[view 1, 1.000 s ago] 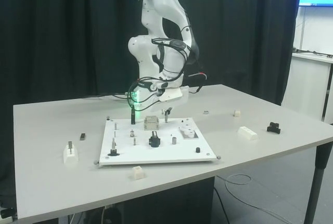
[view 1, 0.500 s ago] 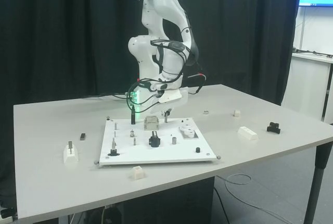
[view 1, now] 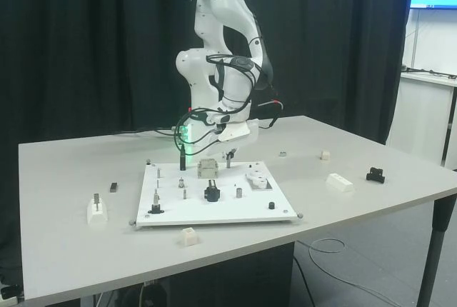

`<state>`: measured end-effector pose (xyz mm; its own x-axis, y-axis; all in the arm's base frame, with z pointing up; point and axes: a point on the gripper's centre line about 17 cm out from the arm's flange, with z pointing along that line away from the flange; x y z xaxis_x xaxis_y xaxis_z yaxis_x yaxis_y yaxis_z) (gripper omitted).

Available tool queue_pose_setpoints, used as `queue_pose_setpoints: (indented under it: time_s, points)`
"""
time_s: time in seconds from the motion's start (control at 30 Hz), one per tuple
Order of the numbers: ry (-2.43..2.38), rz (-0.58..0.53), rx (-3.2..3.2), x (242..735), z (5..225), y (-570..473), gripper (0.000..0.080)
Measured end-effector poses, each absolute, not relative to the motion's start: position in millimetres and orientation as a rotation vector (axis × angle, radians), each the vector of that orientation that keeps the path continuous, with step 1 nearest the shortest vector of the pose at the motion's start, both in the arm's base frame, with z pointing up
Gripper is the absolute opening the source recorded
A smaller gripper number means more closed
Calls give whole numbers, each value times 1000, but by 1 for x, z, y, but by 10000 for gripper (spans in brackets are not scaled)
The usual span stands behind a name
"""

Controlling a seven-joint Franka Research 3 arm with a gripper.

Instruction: Insert round peg 3.

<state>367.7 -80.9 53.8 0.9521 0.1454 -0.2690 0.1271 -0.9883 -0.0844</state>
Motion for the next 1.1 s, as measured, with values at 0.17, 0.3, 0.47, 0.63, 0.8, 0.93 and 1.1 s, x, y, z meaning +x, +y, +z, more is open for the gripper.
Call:
queue_pose_setpoints:
  time_s: [0.17, 0.3, 0.47, 0.63, 0.8, 0.93, 1.1]
  points:
    - [-216, 428, -3038, 367, 53, -81, 110]
    - [-219, 421, -3040, 369, 53, -82, 110]
    - [-224, 418, -3042, 369, 52, -82, 110]
    - [-232, 419, -3040, 369, 51, -82, 110]
    - [-236, 425, -3038, 368, 51, -82, 110]
    - [-233, 444, -3031, 363, 51, -82, 110]
    - [-224, 468, -3022, 358, 51, -83, 110]
